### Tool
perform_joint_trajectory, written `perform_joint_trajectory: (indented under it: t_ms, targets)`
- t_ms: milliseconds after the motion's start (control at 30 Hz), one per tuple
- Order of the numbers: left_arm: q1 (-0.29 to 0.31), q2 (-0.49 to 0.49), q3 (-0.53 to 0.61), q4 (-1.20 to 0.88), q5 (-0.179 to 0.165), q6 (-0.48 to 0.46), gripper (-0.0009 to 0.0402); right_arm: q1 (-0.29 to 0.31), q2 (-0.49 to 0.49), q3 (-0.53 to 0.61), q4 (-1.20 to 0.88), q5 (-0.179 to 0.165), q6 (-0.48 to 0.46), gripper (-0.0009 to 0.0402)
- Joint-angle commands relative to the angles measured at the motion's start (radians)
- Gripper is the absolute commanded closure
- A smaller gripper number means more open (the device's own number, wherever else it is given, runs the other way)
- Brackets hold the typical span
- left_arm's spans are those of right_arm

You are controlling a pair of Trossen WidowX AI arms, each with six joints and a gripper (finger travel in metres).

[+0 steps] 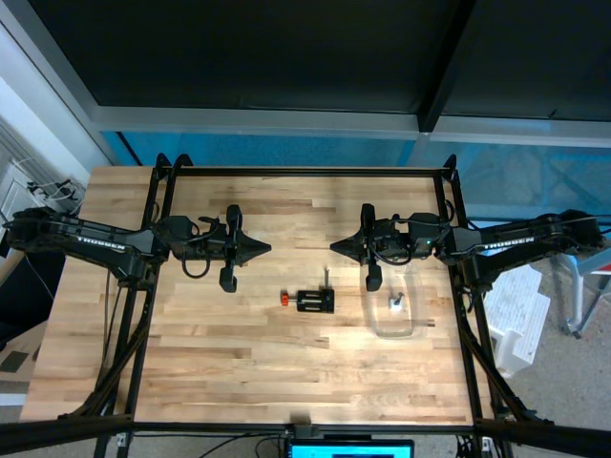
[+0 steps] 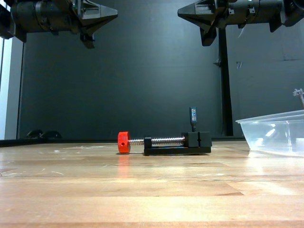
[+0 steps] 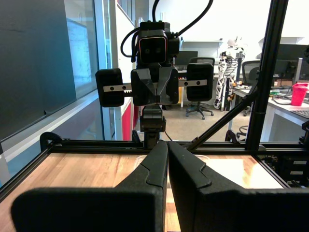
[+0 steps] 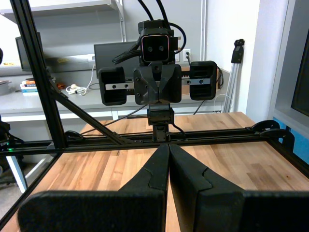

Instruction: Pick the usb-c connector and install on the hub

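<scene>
The hub (image 1: 314,301) is a small black block with a red-orange knob (image 1: 284,299) at its left end, lying mid-table; a thin grey stem rises from it. The low view shows the hub (image 2: 176,143) on the wood with its knob (image 2: 123,142). The usb-c connector (image 1: 394,303) is a tiny silvery piece inside the clear tray (image 1: 395,329). My left gripper (image 1: 265,248) hovers shut, high above the table left of the hub. My right gripper (image 1: 336,247) faces it, shut, above and behind the tray. Both hold nothing.
A black aluminium frame (image 1: 305,173) borders the wooden table. The clear tray (image 2: 275,133) stands at the right in the low view. Each wrist view shows the opposite arm's camera head (image 3: 154,48) (image 4: 155,48) straight across.
</scene>
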Motion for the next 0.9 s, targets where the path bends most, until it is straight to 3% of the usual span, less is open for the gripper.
perform_joint_trajectory:
  t_ms: [33,467,567,800,900]
  targets:
    - [0.000,0.000,0.000,0.000,0.000,0.000,0.0393,0.001,0.000,0.000,0.001,0.000,0.004,0.0393]
    - [0.000,0.000,0.000,0.000,0.000,0.000,0.0393,0.001,0.000,0.000,0.001,0.000,0.005,0.0393]
    - [0.000,0.000,0.000,0.000,0.000,0.000,0.0393,0.001,-0.001,0.002,0.002,-0.003,0.073,0.0393]
    - [0.000,0.000,0.000,0.000,0.000,0.000,0.0393,0.002,-0.006,0.020,-0.008,0.001,0.045,0.0393]
    - [0.000,0.000,0.000,0.000,0.000,0.000,0.0393,0.003,-0.013,0.050,-0.124,0.021,0.045,0.0393]
